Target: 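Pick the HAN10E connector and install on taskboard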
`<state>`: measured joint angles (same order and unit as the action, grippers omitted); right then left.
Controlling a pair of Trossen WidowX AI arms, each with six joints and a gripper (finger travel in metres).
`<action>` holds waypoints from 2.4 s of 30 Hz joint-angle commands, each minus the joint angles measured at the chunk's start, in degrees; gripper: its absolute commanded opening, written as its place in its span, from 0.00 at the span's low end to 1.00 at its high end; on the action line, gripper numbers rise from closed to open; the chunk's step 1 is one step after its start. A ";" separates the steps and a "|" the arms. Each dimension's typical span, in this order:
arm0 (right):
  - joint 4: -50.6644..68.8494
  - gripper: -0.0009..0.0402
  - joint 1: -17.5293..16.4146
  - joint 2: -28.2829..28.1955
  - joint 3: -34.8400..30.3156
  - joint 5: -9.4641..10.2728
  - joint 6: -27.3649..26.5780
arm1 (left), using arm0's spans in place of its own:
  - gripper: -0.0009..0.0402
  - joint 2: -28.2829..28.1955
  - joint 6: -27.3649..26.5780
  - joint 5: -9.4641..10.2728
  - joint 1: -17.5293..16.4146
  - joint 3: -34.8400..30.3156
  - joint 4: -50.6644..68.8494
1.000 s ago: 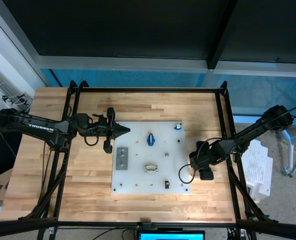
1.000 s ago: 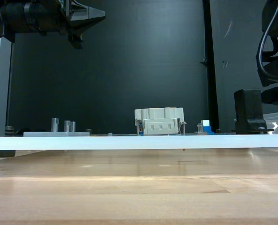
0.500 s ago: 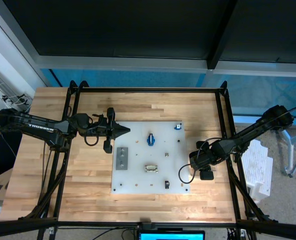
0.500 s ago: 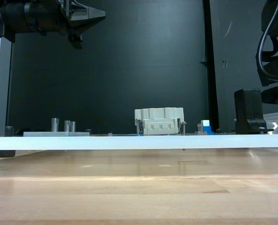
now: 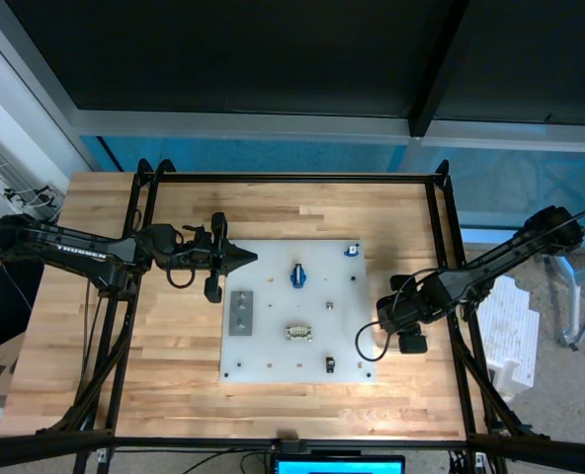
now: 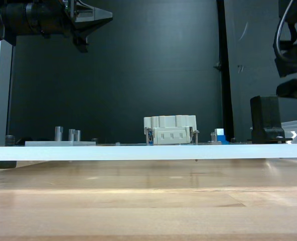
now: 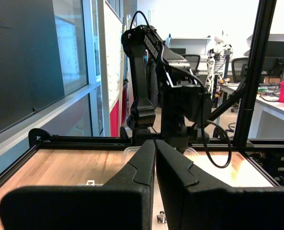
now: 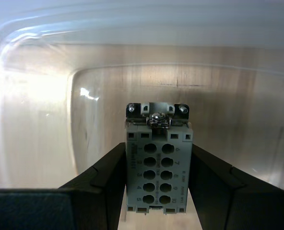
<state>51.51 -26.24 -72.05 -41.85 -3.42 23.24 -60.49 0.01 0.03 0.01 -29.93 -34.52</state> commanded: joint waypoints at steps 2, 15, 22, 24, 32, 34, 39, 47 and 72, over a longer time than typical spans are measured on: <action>3.54 0.16 0.00 1.29 -2.80 0.00 -0.17 | 0.02 0.00 0.00 -0.02 0.00 -0.02 0.00; 15.10 0.15 0.00 3.34 -12.72 0.00 -0.15 | 0.02 0.00 0.00 -0.02 0.00 -0.02 0.00; 15.58 0.15 0.00 3.28 -14.23 0.00 0.15 | 0.02 0.00 0.00 -0.02 0.00 -0.02 0.00; 15.50 0.15 0.00 3.15 -14.23 0.04 0.33 | 0.02 0.00 0.00 -0.02 0.00 -0.02 0.00; 15.47 0.15 2.91 -2.34 -19.21 0.50 0.26 | 0.02 0.00 0.00 -0.02 0.00 -0.02 0.00; 15.47 0.15 3.48 -4.42 -21.11 0.52 0.22 | 0.02 0.00 0.00 -0.02 0.00 -0.02 0.00; 15.43 0.16 4.68 -10.32 -26.27 0.52 0.00 | 0.02 0.00 0.00 -0.02 0.00 -0.02 0.00; 15.41 0.15 6.75 -21.16 -36.92 0.50 -1.16 | 0.02 0.00 0.00 -0.02 0.00 -0.02 0.00; 17.92 0.15 9.68 -45.66 -64.52 0.50 -6.73 | 0.02 0.00 0.00 -0.02 -0.02 -0.02 0.00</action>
<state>68.97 -16.58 -116.90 -105.19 -2.85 16.95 -60.49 -0.01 0.03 0.01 -29.95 -34.52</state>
